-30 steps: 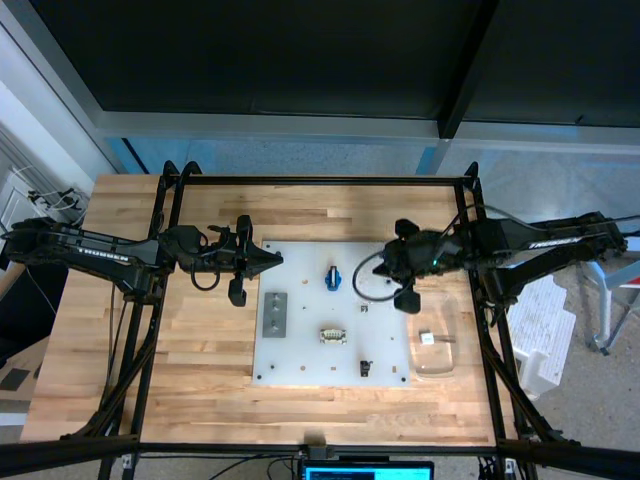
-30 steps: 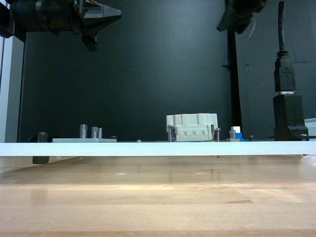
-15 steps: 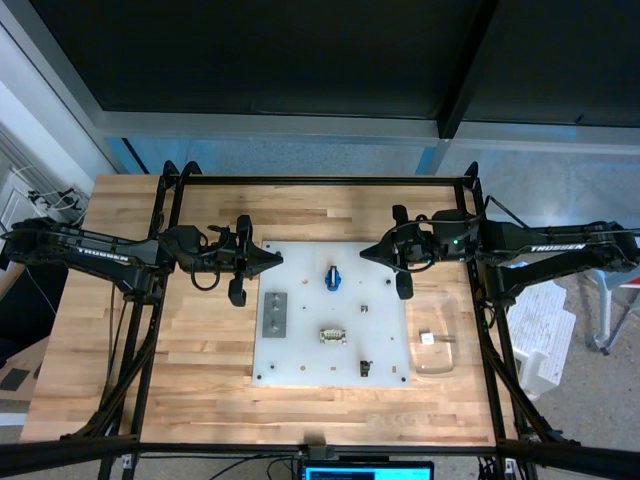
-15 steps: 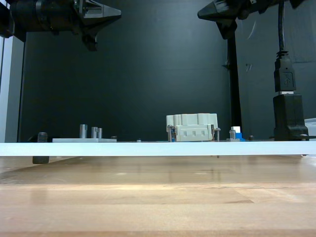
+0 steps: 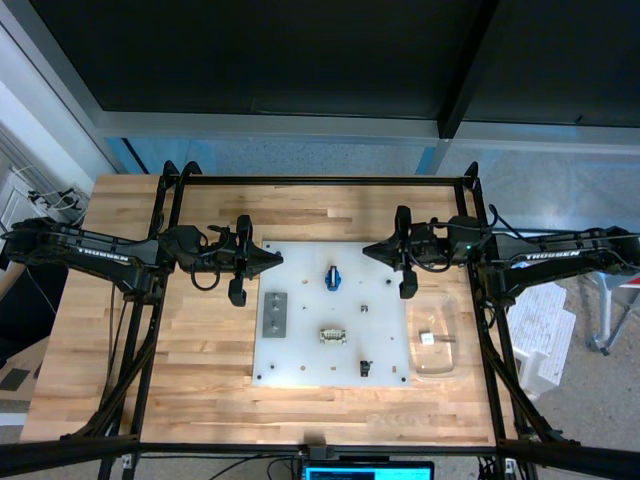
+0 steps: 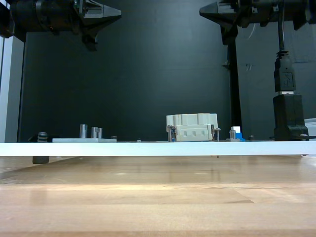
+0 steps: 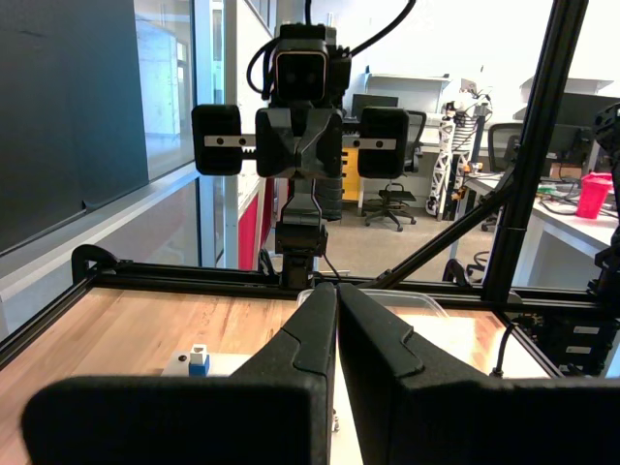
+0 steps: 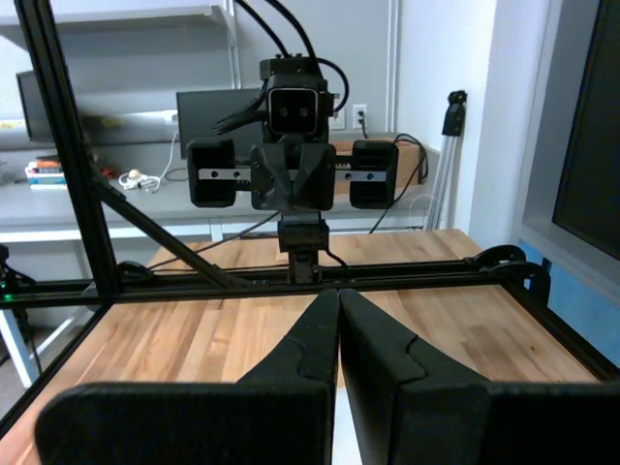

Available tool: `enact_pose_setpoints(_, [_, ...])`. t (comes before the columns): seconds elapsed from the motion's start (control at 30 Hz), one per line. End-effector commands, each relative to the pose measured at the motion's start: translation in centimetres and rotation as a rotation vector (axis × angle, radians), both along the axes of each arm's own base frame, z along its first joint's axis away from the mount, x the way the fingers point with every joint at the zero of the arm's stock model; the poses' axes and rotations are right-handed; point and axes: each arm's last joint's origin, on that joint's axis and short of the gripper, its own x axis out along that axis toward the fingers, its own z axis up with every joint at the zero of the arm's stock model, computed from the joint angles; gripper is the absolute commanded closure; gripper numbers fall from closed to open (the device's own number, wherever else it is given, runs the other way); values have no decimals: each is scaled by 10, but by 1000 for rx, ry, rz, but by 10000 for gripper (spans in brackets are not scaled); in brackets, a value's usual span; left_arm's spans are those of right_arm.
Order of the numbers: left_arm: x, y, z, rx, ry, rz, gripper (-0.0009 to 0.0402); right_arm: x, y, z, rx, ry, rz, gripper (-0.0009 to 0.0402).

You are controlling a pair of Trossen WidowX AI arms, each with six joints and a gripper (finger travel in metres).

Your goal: Pick the USB connector and install on taskboard

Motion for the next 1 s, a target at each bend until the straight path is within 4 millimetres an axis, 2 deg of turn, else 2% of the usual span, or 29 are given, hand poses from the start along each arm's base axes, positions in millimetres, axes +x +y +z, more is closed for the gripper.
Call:
enact_pose_setpoints(0.03, [0, 0, 0, 0, 0, 0, 393, -2, 0, -4, 13, -2, -1, 393])
enact_pose_setpoints(0.37, [0, 0, 0, 0, 0, 0, 393, -7, 1, -16, 40, -23, 27, 393])
enact_pose_setpoints(1.0, [0, 0, 0, 0, 0, 0, 393, -6, 0, -14, 47, -2, -9, 393])
